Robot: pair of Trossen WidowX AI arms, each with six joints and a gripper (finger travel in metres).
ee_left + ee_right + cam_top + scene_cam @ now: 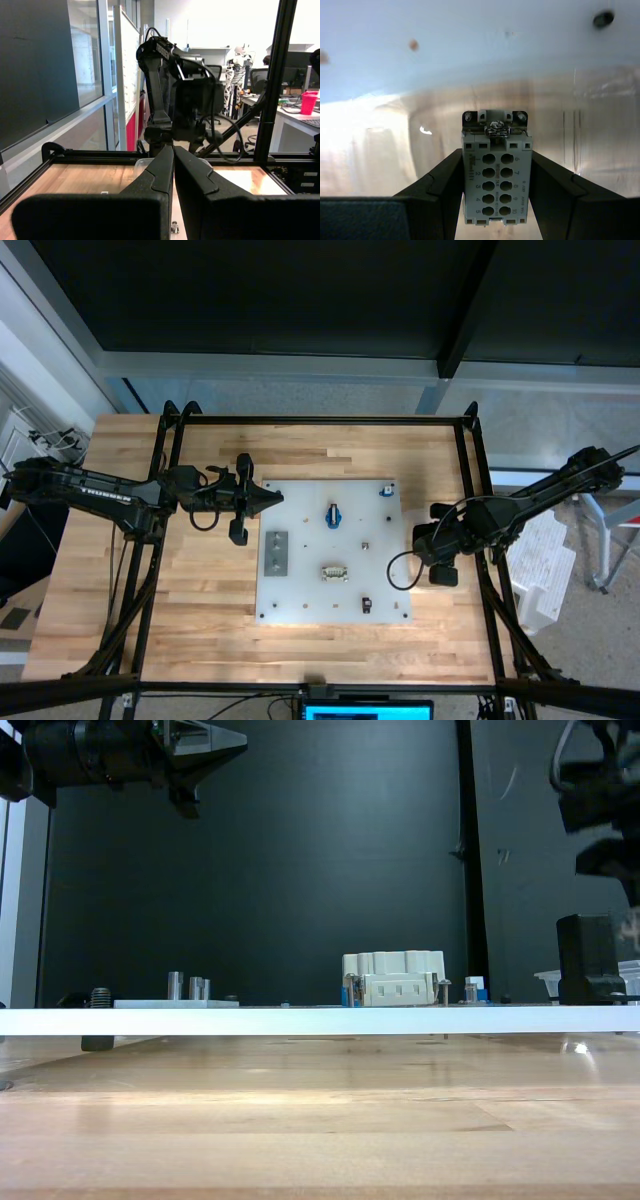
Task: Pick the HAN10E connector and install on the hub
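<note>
The HAN10E connector (496,170), light grey with two rows of numbered holes, is clamped between the black fingers (445,185) of my right gripper (496,156). In the high view the right gripper (438,565) hangs just off the right edge of the white board (300,605), and the connector is hidden there. The hub (334,573), a beige-grey flanged socket, sits near the board's middle front, left of the right gripper; it also shows in the low view as the hub (395,978). My left gripper (268,498) is shut and empty above the board's far left edge.
On the board stand a grey metal block (275,552) with two holes at the left, a blue upright piece (334,515) behind the hub, and a small black piece (367,604) at the front. A black frame (320,421) rings the wooden table.
</note>
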